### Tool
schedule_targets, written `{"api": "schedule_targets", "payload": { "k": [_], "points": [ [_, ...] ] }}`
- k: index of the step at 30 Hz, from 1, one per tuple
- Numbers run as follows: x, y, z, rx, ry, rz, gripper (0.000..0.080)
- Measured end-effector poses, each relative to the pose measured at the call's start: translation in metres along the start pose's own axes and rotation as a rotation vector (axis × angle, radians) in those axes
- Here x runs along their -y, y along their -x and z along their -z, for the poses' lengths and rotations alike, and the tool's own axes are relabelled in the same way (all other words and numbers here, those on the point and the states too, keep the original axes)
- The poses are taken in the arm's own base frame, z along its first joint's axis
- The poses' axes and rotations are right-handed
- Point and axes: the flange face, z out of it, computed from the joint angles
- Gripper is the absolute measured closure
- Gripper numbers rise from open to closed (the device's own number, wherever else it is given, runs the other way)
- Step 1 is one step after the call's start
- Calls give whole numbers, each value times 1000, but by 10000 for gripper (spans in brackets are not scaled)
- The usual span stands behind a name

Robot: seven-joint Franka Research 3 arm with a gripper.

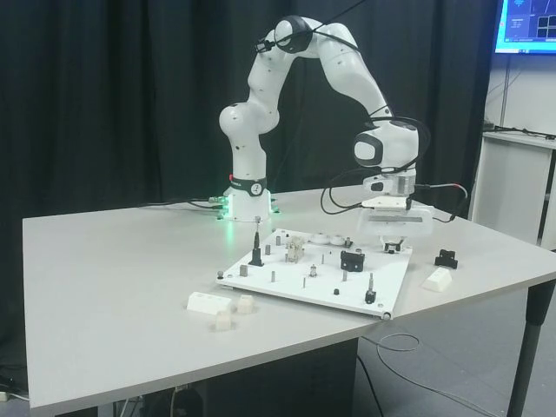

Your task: Remove bolt 4.

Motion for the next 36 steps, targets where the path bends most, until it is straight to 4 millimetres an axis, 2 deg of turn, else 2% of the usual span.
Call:
{"api": "schedule_targets", "payload": {
  "k": [18,36],
  "points": [
    [1,-1,6,1,-10,301,571],
    [-4,-9,25,8,-33,372,571]
  ]
}}
